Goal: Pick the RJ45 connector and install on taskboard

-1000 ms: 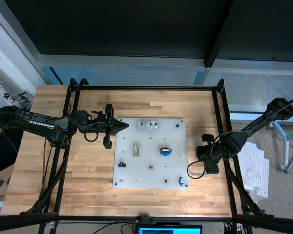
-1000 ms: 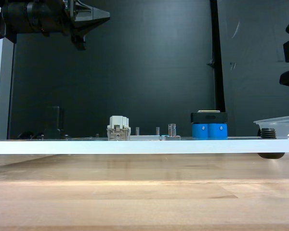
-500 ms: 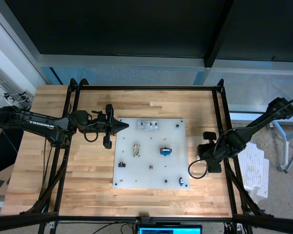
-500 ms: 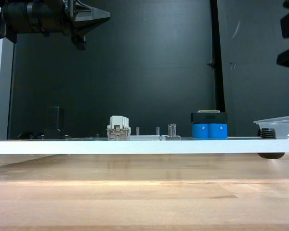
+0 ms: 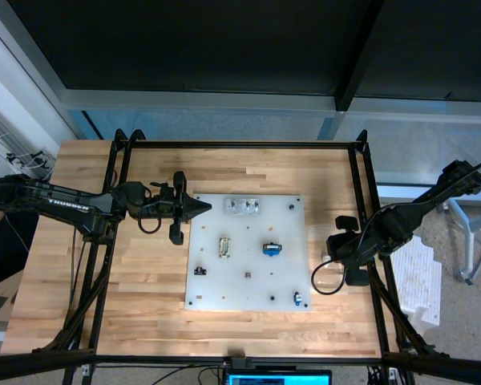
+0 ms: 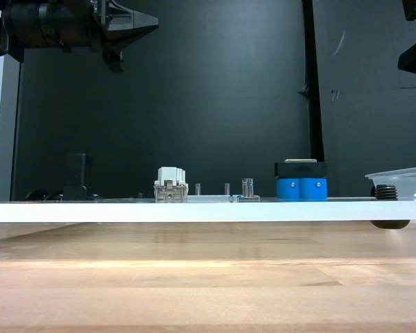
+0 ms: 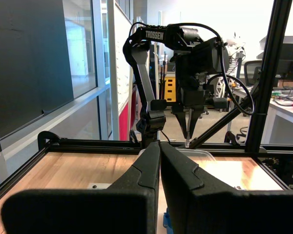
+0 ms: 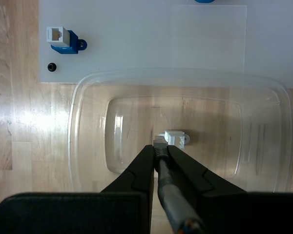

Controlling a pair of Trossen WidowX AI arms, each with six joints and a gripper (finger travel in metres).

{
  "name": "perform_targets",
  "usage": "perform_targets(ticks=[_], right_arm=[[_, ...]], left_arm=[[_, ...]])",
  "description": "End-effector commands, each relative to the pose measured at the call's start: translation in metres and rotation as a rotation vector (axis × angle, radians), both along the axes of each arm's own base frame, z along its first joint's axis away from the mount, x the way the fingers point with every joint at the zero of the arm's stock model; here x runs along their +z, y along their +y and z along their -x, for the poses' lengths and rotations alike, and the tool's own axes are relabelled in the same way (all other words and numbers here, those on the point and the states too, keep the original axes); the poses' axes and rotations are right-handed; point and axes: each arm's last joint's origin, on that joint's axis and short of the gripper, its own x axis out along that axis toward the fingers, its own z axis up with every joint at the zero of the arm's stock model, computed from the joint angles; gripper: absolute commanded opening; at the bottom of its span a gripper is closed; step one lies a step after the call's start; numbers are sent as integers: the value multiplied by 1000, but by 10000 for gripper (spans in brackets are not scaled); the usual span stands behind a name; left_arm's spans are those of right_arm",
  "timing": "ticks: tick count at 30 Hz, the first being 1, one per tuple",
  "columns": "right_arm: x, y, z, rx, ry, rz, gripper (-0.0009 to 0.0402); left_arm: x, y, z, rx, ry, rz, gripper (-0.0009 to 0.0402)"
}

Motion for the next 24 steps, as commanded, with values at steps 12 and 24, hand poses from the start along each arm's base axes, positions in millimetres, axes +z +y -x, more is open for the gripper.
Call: perform_targets(ticks=[12,24], right_arm=[[1,19,-24,-5,-10,-12,0],[-3,56,-63,5,2,-13,0]], left_arm=[[0,0,0,0,0,0,0],[0,0,0,0,0,0,0]])
